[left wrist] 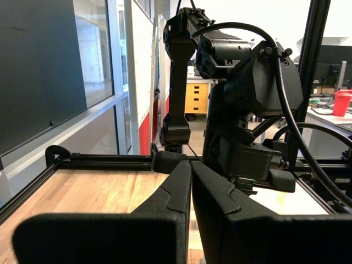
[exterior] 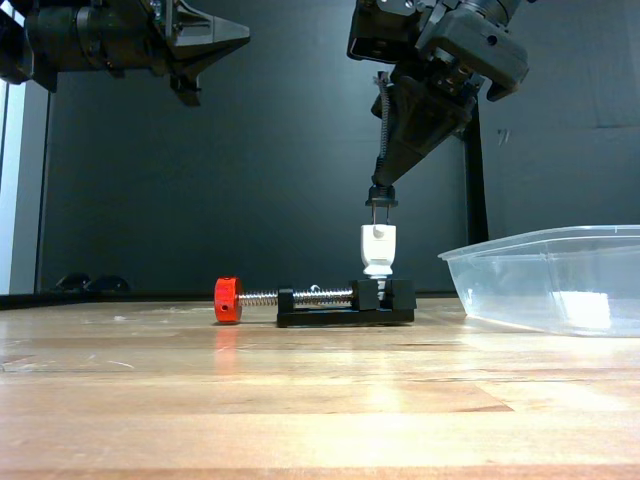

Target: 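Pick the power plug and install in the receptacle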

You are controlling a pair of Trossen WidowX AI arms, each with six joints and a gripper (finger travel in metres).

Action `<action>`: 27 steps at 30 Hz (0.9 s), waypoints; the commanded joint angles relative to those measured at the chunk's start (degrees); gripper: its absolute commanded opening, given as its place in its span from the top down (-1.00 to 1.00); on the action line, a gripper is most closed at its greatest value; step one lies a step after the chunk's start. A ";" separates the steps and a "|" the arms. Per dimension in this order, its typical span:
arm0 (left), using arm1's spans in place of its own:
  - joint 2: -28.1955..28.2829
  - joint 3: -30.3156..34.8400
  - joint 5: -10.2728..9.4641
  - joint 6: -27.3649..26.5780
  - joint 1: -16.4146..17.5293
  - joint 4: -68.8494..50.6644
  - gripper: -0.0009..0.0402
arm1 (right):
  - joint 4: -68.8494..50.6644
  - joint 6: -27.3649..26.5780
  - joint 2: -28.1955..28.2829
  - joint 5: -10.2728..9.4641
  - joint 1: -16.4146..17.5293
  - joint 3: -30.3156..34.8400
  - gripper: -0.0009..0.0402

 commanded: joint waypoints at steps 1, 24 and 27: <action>0.00 0.00 0.02 0.02 0.00 0.00 0.96 | 0.52 0.11 -0.02 0.00 0.00 -0.15 0.96; 0.00 0.00 0.02 0.02 0.00 0.00 0.96 | 1.88 0.98 -0.02 -0.26 0.00 -0.50 0.96; 0.00 0.00 0.02 0.02 0.00 0.00 0.96 | 2.32 0.98 -0.02 -0.26 0.00 -1.07 0.96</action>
